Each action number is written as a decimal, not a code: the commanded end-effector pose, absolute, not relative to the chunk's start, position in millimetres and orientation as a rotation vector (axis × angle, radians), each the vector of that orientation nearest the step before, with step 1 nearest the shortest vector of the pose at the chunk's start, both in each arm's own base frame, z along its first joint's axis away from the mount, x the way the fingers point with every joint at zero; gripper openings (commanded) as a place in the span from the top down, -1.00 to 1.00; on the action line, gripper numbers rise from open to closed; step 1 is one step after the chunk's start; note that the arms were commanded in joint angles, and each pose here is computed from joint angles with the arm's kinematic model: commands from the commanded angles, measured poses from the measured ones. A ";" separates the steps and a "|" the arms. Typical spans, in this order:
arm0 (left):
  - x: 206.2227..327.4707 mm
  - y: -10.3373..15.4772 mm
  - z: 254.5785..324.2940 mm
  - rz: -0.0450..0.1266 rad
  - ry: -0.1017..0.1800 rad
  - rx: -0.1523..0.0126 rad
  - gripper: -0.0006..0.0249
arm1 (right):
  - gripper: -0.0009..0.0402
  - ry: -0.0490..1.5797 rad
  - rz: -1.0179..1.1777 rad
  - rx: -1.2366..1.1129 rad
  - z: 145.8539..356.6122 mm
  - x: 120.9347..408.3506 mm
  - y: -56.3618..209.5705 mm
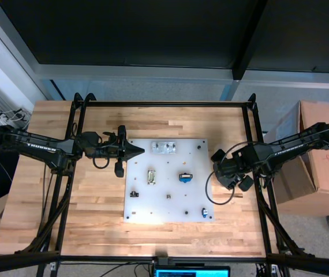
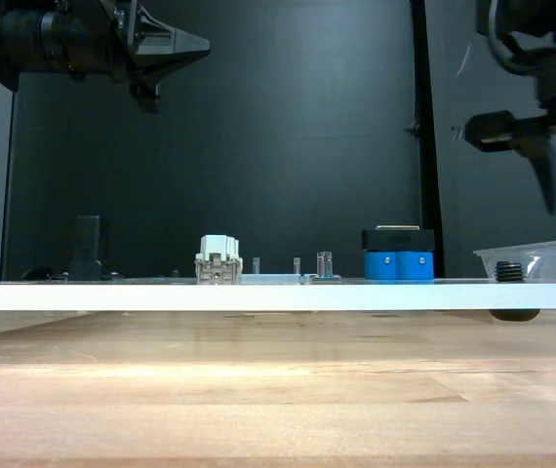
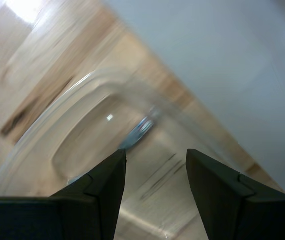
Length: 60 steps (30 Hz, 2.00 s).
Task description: Remove the RJ45 connector from the taskboard and place in the container
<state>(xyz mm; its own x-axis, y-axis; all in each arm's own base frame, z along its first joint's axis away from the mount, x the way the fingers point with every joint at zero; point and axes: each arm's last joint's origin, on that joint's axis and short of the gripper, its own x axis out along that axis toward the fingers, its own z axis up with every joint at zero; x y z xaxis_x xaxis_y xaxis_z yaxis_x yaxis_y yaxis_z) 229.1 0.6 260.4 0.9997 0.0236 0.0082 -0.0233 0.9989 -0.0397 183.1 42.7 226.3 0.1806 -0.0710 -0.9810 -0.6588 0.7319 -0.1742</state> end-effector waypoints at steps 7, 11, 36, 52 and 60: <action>229.2 0.7 260.6 0.024 -0.009 -0.039 0.95 | 0.54 1.052 0.098 -0.296 263.5 213.8 20.2; 229.2 0.6 260.6 0.023 -0.009 -0.040 0.95 | 0.77 0.858 0.026 -0.199 277.5 222.4 12.5; 229.2 0.6 260.6 0.023 -0.009 -0.039 0.95 | 0.96 0.032 -0.005 0.126 272.8 244.0 -11.1; 229.2 0.6 260.6 0.023 -0.009 -0.039 0.95 | 0.96 -0.052 0.017 0.135 266.9 239.7 -11.3; 229.2 0.7 260.6 0.024 -0.009 -0.040 0.95 | 0.96 -0.030 0.019 0.120 264.9 239.8 -11.2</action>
